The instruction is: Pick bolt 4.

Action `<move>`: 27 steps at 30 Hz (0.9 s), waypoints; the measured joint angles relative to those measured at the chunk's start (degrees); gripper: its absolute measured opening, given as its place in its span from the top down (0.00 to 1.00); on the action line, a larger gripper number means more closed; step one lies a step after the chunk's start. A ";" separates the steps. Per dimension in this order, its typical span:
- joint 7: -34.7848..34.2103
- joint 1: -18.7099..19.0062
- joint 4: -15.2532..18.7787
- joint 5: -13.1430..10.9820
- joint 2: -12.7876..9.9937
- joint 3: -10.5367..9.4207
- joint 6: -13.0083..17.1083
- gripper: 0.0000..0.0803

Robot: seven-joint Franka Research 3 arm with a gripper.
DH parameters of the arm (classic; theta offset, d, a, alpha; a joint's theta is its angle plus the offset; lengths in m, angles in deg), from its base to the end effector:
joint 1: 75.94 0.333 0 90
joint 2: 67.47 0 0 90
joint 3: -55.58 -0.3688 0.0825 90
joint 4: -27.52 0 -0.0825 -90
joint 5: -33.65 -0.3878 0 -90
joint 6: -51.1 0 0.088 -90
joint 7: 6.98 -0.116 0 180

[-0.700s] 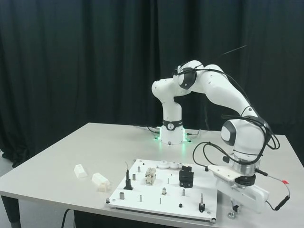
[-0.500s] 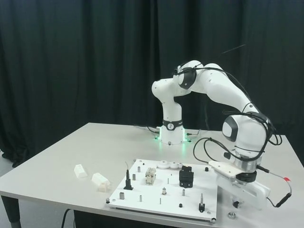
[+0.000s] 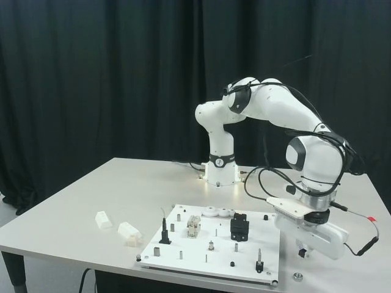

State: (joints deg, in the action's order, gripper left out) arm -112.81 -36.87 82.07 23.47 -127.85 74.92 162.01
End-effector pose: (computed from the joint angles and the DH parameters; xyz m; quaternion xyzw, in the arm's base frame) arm 0.7291 0.3972 0.2545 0.7600 -0.6466 0.0522 0.0402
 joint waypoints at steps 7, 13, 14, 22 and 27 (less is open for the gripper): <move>2.17 -0.13 -0.15 -0.82 0.02 0.60 -0.01 1.00; 4.69 -0.55 -0.42 -1.90 0.04 0.66 -0.01 0.69; 4.71 -0.64 -0.46 -2.07 0.05 0.66 -0.01 0.69; 4.58 -1.46 -0.62 -3.36 0.06 0.69 0.04 0.29; 2.51 -1.98 -0.61 -3.64 0.05 0.69 0.15 0.07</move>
